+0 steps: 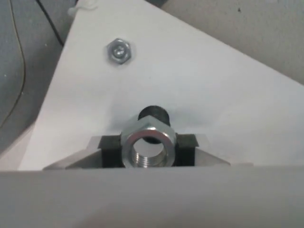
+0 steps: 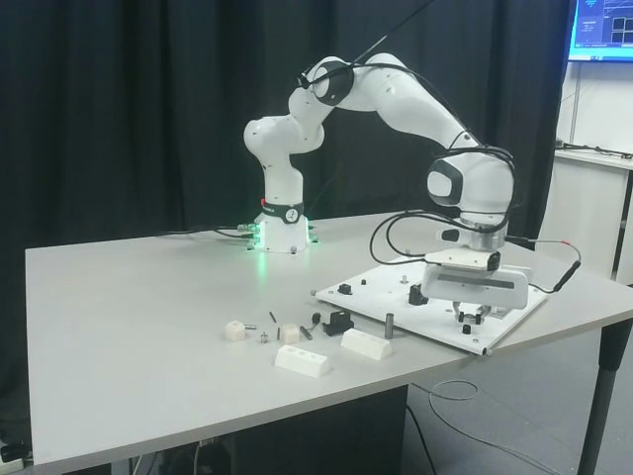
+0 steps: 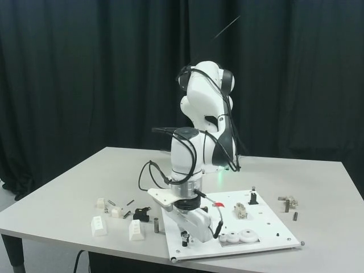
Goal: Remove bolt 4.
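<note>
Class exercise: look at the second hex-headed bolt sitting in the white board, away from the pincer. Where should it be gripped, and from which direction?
Grip the bolt by two opposite flats of its hex head, coming straight down from above. It stands upright in the white board, so only the head is exposed, and its flat sides suit the pincer.

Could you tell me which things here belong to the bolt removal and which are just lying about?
In the job:
- gripper
- hex nut held between its fingers
- white board

Lying about:
- white blocks
- two gears
- small hex bolt
</note>
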You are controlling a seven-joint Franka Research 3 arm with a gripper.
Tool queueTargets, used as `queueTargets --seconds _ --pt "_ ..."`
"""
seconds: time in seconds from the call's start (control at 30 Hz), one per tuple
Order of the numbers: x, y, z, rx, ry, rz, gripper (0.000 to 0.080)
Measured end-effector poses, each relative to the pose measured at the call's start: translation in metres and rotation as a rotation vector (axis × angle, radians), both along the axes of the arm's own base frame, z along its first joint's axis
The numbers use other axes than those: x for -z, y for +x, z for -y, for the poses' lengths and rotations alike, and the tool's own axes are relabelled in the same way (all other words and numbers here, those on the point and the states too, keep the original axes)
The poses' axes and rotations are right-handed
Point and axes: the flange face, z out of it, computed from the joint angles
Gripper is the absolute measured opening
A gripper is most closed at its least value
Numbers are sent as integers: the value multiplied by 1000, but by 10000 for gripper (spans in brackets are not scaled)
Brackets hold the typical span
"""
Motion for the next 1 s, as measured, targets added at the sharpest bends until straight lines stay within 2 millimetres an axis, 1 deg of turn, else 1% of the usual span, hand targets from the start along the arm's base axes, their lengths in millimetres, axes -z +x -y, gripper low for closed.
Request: queueTargets --seconds 0.47,1.0 --pt "-17 5 -3 -46 -18 -18 229" --pt "-22 8 0 -51 -27 -12 229"
